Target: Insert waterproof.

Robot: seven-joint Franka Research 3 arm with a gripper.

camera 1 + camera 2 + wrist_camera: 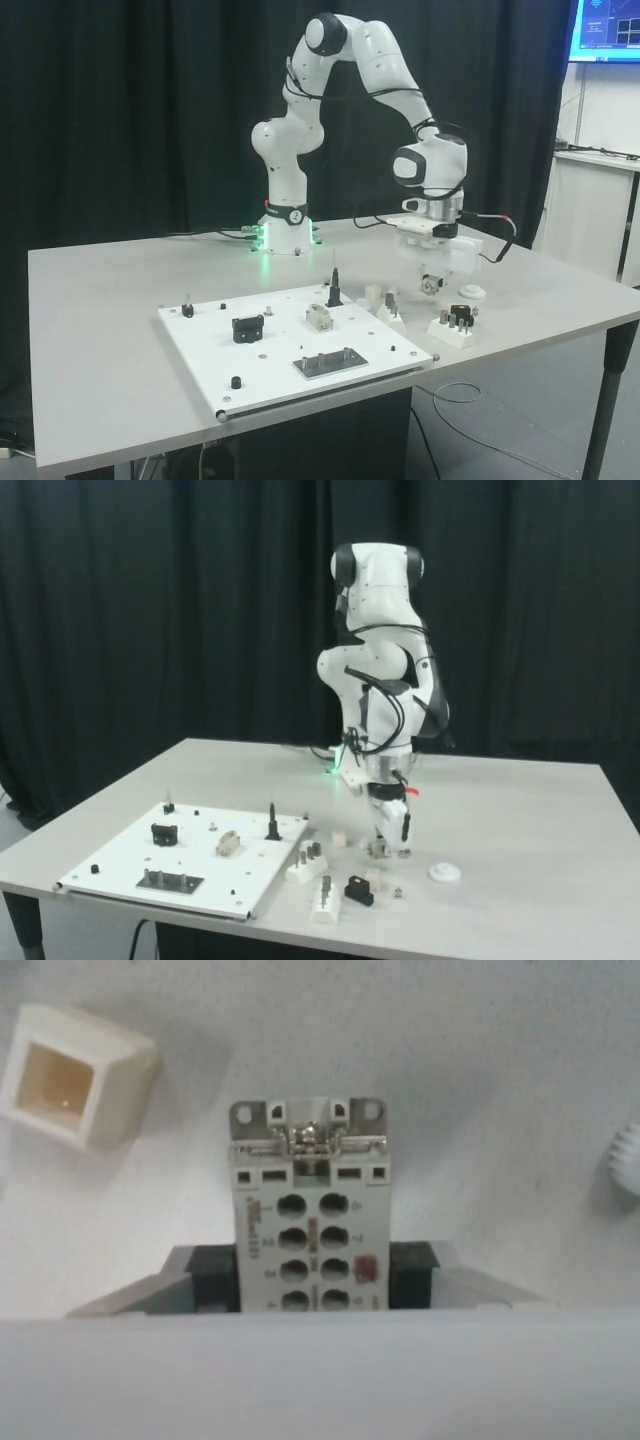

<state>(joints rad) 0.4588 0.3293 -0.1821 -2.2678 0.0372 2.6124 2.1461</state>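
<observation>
1. Right then, the waterproof connector [308, 1222] was a white block with eight round holes in two rows and a metal clip on one end, and it sat between the two black fingers [413, 1275] of the gripper [310, 1278].
2. The jaws were pinching the waterproof connector from both sides, and the connector hung above the bare grey table [480, 1080].
3. In the wrist view a small square cup [72, 1075] with a hollow middle lay on the table at about ten o'clock from the connector, well apart from it.
4. A white toothed wheel [628, 1155] peeked in at about three o'clock, also well apart.
5. In the first room view the gripper [431, 280] pointed down over the table, at about three o'clock from the white board [290, 340].
6. Near the gripper stood a small white stand with pegs [452, 328] and a white round disc [471, 291].
7. The white arm [370, 60] bent up high from its base [285, 235], and green lights glowed at the base.
8. In the second room view the gripper [388, 848] hung low over the table, with a black part [359, 890] and a white disc [444, 872] close by.
</observation>
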